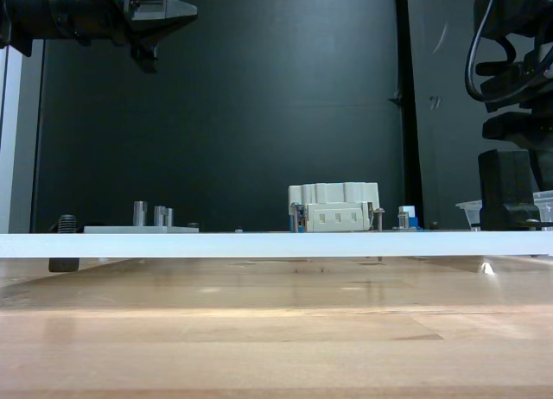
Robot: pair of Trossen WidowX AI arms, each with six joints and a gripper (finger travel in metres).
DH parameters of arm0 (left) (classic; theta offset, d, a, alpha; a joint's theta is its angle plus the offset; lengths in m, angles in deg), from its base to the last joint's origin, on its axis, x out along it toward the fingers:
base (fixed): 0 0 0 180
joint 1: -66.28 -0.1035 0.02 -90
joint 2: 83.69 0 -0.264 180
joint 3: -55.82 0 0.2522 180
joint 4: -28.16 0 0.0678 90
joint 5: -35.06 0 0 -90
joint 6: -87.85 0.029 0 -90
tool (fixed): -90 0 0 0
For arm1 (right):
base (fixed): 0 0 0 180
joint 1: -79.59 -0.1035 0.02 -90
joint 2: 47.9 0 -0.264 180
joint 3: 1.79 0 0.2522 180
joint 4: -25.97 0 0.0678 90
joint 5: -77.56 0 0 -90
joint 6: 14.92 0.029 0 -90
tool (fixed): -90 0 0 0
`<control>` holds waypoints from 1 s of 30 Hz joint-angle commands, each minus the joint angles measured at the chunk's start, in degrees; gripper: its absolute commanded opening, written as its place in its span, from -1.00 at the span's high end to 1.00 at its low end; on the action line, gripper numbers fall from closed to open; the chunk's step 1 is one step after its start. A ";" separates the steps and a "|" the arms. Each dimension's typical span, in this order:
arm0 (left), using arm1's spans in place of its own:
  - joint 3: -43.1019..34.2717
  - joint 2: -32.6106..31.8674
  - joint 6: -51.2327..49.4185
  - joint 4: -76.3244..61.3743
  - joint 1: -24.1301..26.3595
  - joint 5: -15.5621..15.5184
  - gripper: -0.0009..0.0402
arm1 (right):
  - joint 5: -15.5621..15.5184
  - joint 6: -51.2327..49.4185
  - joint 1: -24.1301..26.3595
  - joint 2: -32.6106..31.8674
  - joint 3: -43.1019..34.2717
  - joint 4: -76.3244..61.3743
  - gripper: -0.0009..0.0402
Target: Pick the 16mm bar and install on taskboard
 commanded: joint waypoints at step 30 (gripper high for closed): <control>0.00 0.00 0.00 0.02 0.00 0.00 0.96 | -0.48 1.33 0.11 0.00 1.05 0.42 0.68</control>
